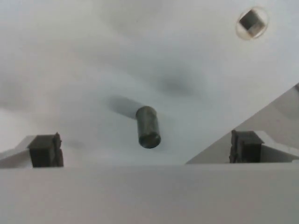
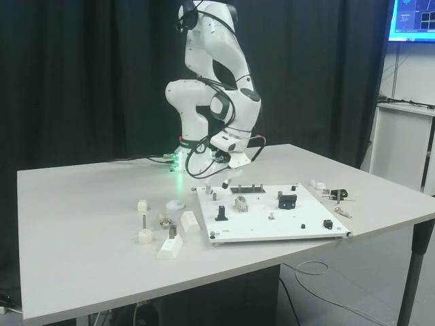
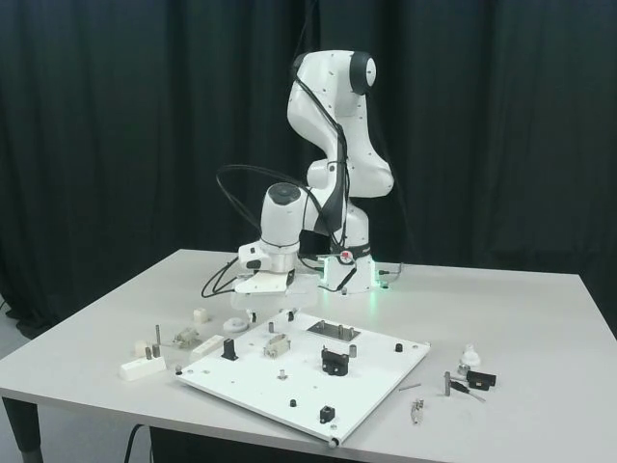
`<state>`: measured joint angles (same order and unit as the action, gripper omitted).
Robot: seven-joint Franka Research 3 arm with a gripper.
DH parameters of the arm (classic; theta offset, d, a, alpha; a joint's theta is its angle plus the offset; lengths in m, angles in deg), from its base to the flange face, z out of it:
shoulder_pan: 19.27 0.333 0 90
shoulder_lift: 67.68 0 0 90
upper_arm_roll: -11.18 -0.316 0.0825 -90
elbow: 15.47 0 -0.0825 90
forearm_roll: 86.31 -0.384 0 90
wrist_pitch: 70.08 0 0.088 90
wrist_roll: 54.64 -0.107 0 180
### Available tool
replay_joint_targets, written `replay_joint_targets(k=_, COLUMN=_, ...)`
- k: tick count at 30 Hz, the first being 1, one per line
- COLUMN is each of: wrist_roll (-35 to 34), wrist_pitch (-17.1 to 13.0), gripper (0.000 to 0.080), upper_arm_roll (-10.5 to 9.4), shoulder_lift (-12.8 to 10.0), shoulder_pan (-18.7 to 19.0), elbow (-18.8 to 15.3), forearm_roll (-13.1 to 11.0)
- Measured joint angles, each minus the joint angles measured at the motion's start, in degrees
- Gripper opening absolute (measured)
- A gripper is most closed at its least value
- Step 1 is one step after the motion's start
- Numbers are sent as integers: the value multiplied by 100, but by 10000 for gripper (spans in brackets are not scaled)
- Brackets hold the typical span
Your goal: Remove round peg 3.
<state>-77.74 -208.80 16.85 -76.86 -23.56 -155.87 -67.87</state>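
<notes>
The end effector point(image 1: 145, 149) hangs released, its fingers point(image 1: 45, 150) spread wide either side of the peg point(image 1: 148, 127), which stands upright in the board point(image 3: 386, 371) below, untouched; the square socket point(image 1: 252, 22) lies toward two o'clock on the board, itself resting on the surface point(image 2: 81, 204)

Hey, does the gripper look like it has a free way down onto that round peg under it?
Probably yes. The gripper is open and hovers above the round peg, which stands alone on the white board. Nothing lies between the fingers and the peg.
</notes>
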Motion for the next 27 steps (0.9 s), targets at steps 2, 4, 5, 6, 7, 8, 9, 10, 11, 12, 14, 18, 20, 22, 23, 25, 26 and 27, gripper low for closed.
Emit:
replay_joint_targets(k=2, wrist_roll=61, wrist_pitch=-66, gripper=800, upper_arm_roll=32, shoulder_lift=-4, shoulder_pan=0, elbow=-50, forearm_roll=-33)
replay_joint_targets(k=4, wrist_roll=99, wrist_pitch=-135, gripper=800, upper_arm_roll=63, shoulder_lift=-16, shoulder_pan=0, elbow=-89, forearm_roll=-56)
replay_joint_targets(k=5, wrist_roll=118, wrist_pitch=-163, gripper=800, upper_arm_roll=77, shoulder_lift=-23, shoulder_pan=0, elbow=-104, forearm_roll=-65)
replay_joint_targets(k=6, wrist_roll=141, wrist_pitch=-186, gripper=800, upper_arm_roll=90, shoulder_lift=-31, shoulder_pan=0, elbow=-117, forearm_roll=-77)
replay_joint_targets(k=7, wrist_roll=162, wrist_pitch=-208, gripper=800, upper_arm_roll=101, shoulder_lift=-39, shoulder_pan=0, elbow=-130, forearm_roll=-91)
replay_joint_targets(k=8, wrist_roll=183, wrist_pitch=-230, gripper=800, upper_arm_roll=109, shoulder_lift=-45, shoulder_pan=0, elbow=-143, forearm_roll=-104)
replay_joint_targets(k=9, wrist_roll=204, wrist_pitch=-256, gripper=800, upper_arm_roll=119, shoulder_lift=-54, shoulder_pan=0, elbow=-156, forearm_roll=-119)
replay_joint_targets(k=10, wrist_roll=222, wrist_pitch=-277, gripper=800, upper_arm_roll=128, shoulder_lift=-64, shoulder_pan=0, elbow=-166, forearm_roll=-133)
replay_joint_targets(k=11, wrist_roll=237, wrist_pitch=-296, gripper=800, upper_arm_roll=136, shoulder_lift=-74, shoulder_pan=0, elbow=-175, forearm_roll=-148)
replay_joint_targets(k=12, wrist_roll=250, wrist_pitch=-318, gripper=800, upper_arm_roll=145, shoulder_lift=-85, shoulder_pan=0, elbow=-183, forearm_roll=-169)
replay_joint_targets(k=14, wrist_roll=286, wrist_pitch=-358, gripper=800, upper_arm_roll=159, shoulder_lift=-109, shoulder_pan=0, elbow=-195, forearm_roll=-221)
replay_joint_targets(k=18, wrist_roll=366, wrist_pitch=-393, gripper=800, upper_arm_roll=176, shoulder_lift=-163, shoulder_pan=0, elbow=-201, forearm_roll=-280)
replay_joint_targets(k=20, wrist_roll=383, wrist_pitch=-418, gripper=800, upper_arm_roll=181, shoulder_lift=-193, shoulder_pan=0, elbow=-201, forearm_roll=-307)
replay_joint_targets(k=22, wrist_roll=397, wrist_pitch=-458, gripper=800, upper_arm_roll=186, shoulder_lift=-223, shoulder_pan=0, elbow=-201, forearm_roll=-329)
replay_joint_targets(k=23, wrist_roll=405, wrist_pitch=-481, gripper=800, upper_arm_roll=189, shoulder_lift=-239, shoulder_pan=0, elbow=-201, forearm_roll=-335)
replay_joint_targets(k=25, wrist_roll=414, wrist_pitch=-523, gripper=800, upper_arm_roll=194, shoulder_lift=-266, shoulder_pan=0, elbow=-201, forearm_roll=-342)
replay_joint_targets(k=26, wrist_roll=415, wrist_pitch=-543, gripper=800, upper_arm_roll=197, shoulder_lift=-277, shoulder_pan=0, elbow=-201, forearm_roll=-343)
replay_joint_targets(k=27, wrist_roll=415, wrist_pitch=-569, gripper=800, upper_arm_roll=200, shoulder_lift=-290, shoulder_pan=0, elbow=-201, forearm_roll=-343)
